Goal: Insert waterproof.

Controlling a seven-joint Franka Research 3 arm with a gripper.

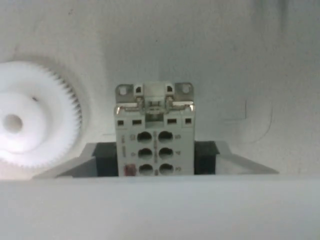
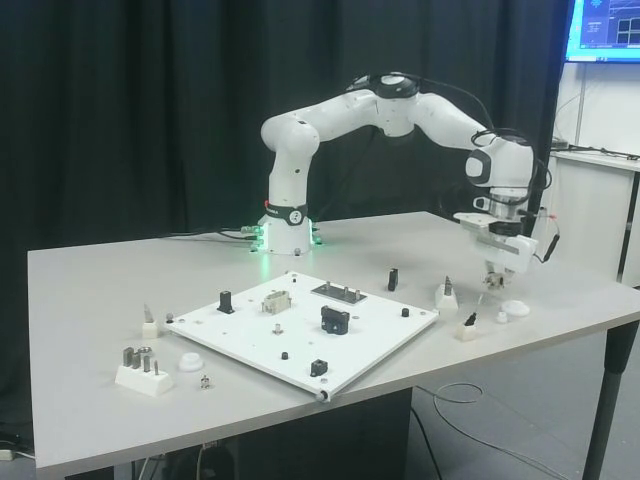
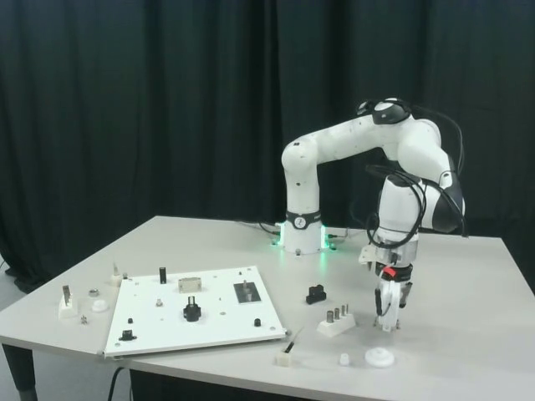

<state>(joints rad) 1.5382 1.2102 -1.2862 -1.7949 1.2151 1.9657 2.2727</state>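
The arm reaches out to the far edge of the table (image 2: 90,290), well apart from the white board (image 2: 300,335) that carries the sockets. The hand (image 3: 389,316) hangs low over the table surface, pointing straight down.

In the wrist view a grey connector block (image 1: 154,132), with six round ports on its face and a metal bracket at its top, sits between the black finger pads (image 1: 206,156). The pads stand against both sides of the block, so the hand is judged closed on it. This block is taken to be the waterproof part. It is off the board and in the grip at the table edge.

A white gear (image 1: 35,115) lies on the table just beside the held block. In the second room view a small white stand with pins (image 3: 337,322) sits near the hand, between it and the board.

Risks from here:
- The grip sits at the lower part of the block only. A fast swing toward the board could tilt the block between the pads, and it would then meet its socket askew.
- A low carry path could strike the pin stand or the gear, so lift is needed first.
- Which socket on the board receives the block cannot be told from these views; a wrong choice would jam it.
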